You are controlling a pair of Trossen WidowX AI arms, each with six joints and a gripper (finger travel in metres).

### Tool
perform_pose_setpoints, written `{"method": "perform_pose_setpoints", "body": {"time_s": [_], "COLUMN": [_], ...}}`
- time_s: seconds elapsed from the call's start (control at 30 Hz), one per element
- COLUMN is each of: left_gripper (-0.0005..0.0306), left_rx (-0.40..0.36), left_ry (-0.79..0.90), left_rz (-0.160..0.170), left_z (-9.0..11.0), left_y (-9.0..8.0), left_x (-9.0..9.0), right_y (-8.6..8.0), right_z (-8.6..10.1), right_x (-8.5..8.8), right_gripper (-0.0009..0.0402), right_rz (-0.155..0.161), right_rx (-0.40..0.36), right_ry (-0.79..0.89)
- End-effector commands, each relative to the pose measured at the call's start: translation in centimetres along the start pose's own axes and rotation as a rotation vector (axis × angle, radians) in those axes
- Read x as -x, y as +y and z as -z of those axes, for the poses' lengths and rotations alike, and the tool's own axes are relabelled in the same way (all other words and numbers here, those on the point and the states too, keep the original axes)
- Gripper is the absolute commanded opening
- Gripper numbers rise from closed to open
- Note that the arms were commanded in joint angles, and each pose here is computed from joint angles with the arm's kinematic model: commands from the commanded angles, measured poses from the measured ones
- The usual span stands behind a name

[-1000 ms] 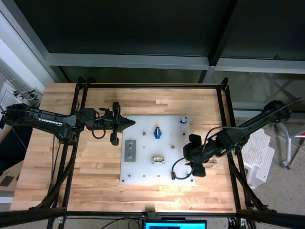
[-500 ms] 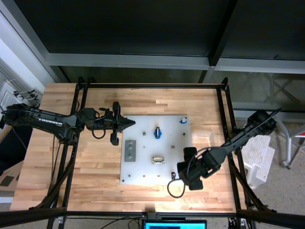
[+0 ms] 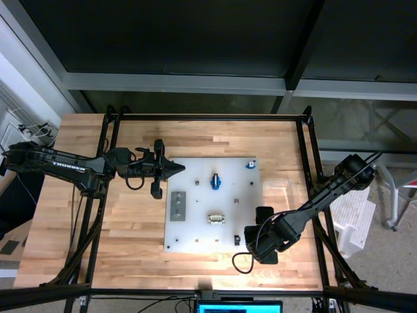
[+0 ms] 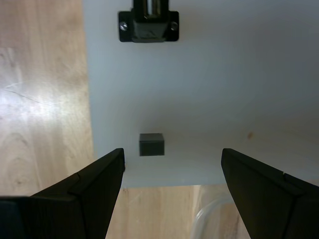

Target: Remove the 16mm bar from the taskboard and place in the container

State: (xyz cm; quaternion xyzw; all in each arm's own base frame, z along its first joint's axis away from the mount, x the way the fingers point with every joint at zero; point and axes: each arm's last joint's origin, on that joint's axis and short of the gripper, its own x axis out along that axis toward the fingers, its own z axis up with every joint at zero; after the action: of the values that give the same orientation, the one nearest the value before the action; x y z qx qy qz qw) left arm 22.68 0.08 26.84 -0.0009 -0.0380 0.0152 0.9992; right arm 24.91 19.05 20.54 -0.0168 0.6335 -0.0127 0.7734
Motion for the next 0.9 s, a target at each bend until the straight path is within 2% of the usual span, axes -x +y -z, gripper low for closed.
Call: {"method": "perform_pose_setpoints", "body": {"time_s": [0.03, 0.2, 0.53, 0.77, 0.9], "left_gripper": [0.0000, 0.0000, 0.0000, 0.0000, 0.0000], "left_rx": [0.000, 0.000, 0.000, 0.000, 0.000], "left_ry": [-0.001, 0.000, 0.000, 0.000, 0.000], "left_rz": [0.000, 0.000, 0.000, 0.000, 0.000], "left_z": [0.0, 0.0, 0.0, 0.0, 0.0], "left_y": [0.0, 0.0, 0.0, 0.0, 0.0], "left_x": [0.0, 0.0, 0.0, 0.0, 0.0], "right_y": [0.3, 0.4, 0.6, 0.6, 0.9], "right_z": [0.3, 0.4, 0.6, 0.9, 0.9], "right_x": [-0.2, -0.5, -1.6, -1.9, -2.7], "right_gripper": [0.0272, 0.0261, 0.0222, 0.0188, 0.0167], "right_rz": [-0.006, -0.009, -0.045, -0.032, -0.019], "right_rx": [0.011, 0.014, 0.009, 0.014, 0.024], "right_ry": [-0.007, -0.012, -0.057, -0.054, -0.035]}}
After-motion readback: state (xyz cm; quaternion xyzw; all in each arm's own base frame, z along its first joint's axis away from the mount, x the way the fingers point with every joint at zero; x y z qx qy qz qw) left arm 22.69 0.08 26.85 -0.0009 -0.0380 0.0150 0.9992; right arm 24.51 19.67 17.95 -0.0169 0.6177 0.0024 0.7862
